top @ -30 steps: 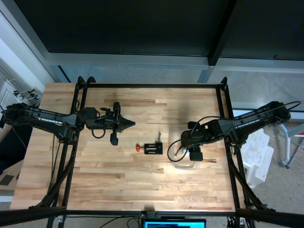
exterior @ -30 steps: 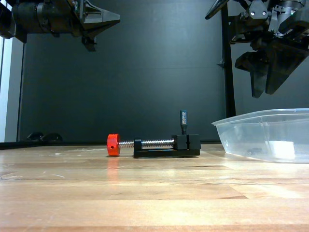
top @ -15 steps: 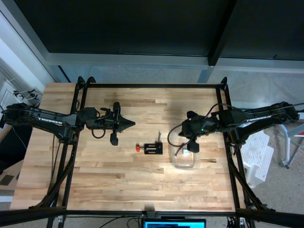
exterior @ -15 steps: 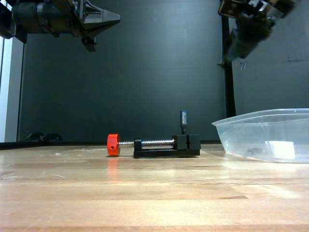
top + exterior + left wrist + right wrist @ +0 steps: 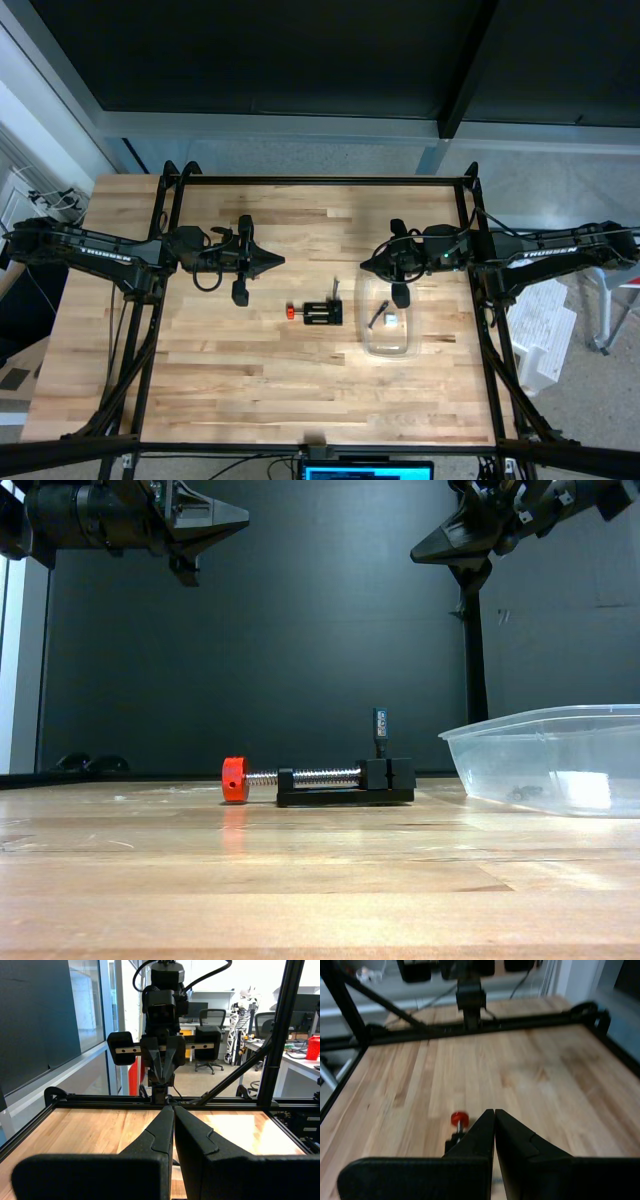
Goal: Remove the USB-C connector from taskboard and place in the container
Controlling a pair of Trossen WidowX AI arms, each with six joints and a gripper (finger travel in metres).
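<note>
From here I see the tiny, thin, dark USB-C connector [image 5: 378, 316] with its short stub of black cable lying slanted on the floor of the clear, shallow, round-cornered plastic container [image 5: 388, 352]. It lies just beside a small pale square piece [image 5: 393, 319]. In the low view it is only a small dark smudge [image 5: 522, 793] behind the container's see-through wall [image 5: 490, 760], too blurred to tell plug from cable. The container sits on the pale wooden worktop [image 5: 250, 370], near the small black blocky taskboard [image 5: 322, 312] and to its right. The taskboard has an orange-red knob [image 5: 234, 779] on a bright threaded screw [image 5: 318, 777] at its left end. 1 thin upright grey pin [image 5: 380, 730] stands in the taskboard's block at the other end. The right tool [image 5: 364, 268] hangs high above the worktop, over the container's far-left edge and pointing left. In its own camera its 2 fingers [image 5: 512, 1135] are pressed together with nothing between them, and the knob [image 5: 459, 1118] shows beyond their tips. The left tool [image 5: 280, 262] hangs high over the left half of the worktop, well apart from the taskboard, pointing right. Its fingers [image 5: 192, 1135] are likewise pressed together and hold nothing.
</note>
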